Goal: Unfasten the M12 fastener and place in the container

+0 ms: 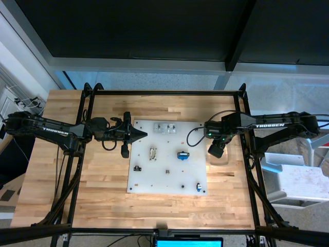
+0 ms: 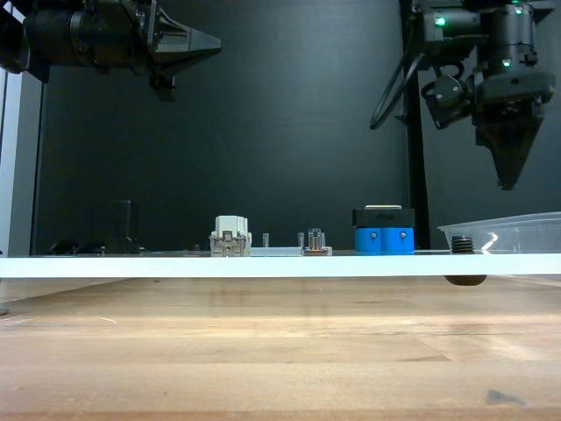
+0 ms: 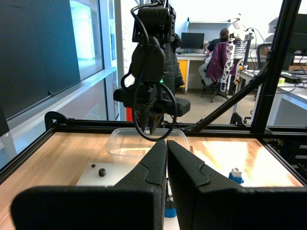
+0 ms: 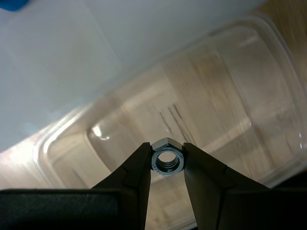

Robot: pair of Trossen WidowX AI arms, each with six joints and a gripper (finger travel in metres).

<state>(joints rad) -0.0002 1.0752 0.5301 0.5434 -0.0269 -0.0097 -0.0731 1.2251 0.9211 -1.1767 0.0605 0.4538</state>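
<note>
I'm seeing the right gripper (image 2: 506, 180) hanging point-down above the container (image 4: 216, 96), well clear of its rim in the low view. Its fingers are clamping the M12 nut (image 4: 167, 161) between their tips. The silver hex is sitting with one finger on each side and its threaded bore facing the wrist camera, and the clear tray's floor is showing directly beneath it. So the nut is riding in the air over the tray, not lying in it.

The stud (image 2: 462, 246) is standing bare on the white board (image 1: 154, 180) near its near right edge, black ribs showing, just in front of the tray in the low view. The tray is sitting on the wooden table (image 1: 61, 154) just off the board's right edge, under the right gripper in the high view.

The left gripper (image 1: 144, 135) is hovering high over the board's far left part, pointing inward toward the right arm, fingers sitting closed and carrying nothing. A blue connector (image 2: 383, 237) is sitting mid-board, apart from both grippers.
</note>
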